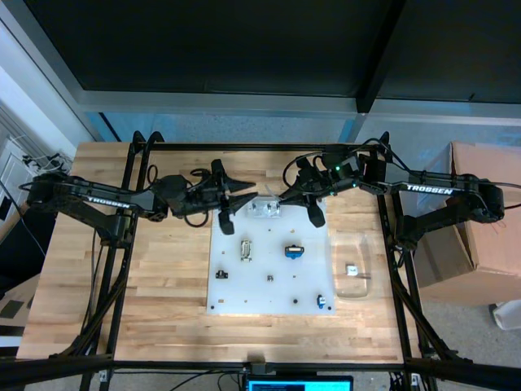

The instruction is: Pick the RJ45 connector and install on the taskboard

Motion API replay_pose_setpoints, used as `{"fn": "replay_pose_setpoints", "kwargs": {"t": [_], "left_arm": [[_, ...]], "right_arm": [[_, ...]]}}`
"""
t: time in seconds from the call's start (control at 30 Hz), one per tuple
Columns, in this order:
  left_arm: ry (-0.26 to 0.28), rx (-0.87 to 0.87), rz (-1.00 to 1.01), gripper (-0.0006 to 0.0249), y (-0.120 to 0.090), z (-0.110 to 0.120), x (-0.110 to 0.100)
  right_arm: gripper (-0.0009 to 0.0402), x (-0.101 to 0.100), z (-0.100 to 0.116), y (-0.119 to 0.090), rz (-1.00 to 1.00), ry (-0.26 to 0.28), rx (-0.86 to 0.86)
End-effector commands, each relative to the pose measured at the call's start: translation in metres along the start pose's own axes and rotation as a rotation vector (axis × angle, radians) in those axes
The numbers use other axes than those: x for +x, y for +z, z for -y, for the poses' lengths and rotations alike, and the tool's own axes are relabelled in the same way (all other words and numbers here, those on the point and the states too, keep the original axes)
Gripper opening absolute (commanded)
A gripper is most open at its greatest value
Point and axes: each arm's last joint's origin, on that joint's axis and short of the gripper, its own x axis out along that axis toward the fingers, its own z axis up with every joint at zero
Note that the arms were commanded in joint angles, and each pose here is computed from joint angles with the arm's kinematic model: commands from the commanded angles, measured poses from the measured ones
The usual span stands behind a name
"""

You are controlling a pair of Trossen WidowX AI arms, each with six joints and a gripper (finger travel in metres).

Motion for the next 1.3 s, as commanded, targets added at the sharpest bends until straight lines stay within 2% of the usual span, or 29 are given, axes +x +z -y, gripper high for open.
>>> {"fn": "replay_pose_setpoints", "kwargs": {"t": [0.03, 0.17, 0.23, 0.47, 0.63, 1.07, 1.3], "left_arm": [[-0.008, -0.006, -0.011, 0.0165, -0.004, 0.001, 0.005], [-0.01, -0.034, -0.023, 0.0184, -0.007, 0.0, 0.009], [-0.038, -0.049, -0.026, 0.0184, -0.008, 0.001, 0.011], [-0.095, -0.074, -0.014, 0.0164, -0.002, 0.003, 0.017], [-0.11, -0.081, -0.001, 0.0145, 0.003, 0.004, 0.022], [-0.097, -0.076, -0.027, 0.0072, 0.0, 0.002, 0.022], [-0.094, -0.076, -0.028, -0.0004, 0.0, 0.001, 0.022]], "right_arm": [[0.0, 0.0, -0.001, 0.001, 0.019, 0.044, -0.005], [0.0, 0.0, -0.001, 0.002, 0.021, 0.041, -0.014], [0.0, 0.002, 0.001, 0.002, 0.024, 0.039, -0.014], [0.0, 0.006, 0.003, 0.0, 0.018, 0.03, -0.009], [0.0, 0.01, 0.004, -0.002, 0.01, 0.032, -0.003], [0.0, 0.009, 0.004, -0.001, 0.019, 0.031, 0.001], [0.0001, 0.009, 0.004, -0.001, 0.018, 0.031, 0.025]]}}
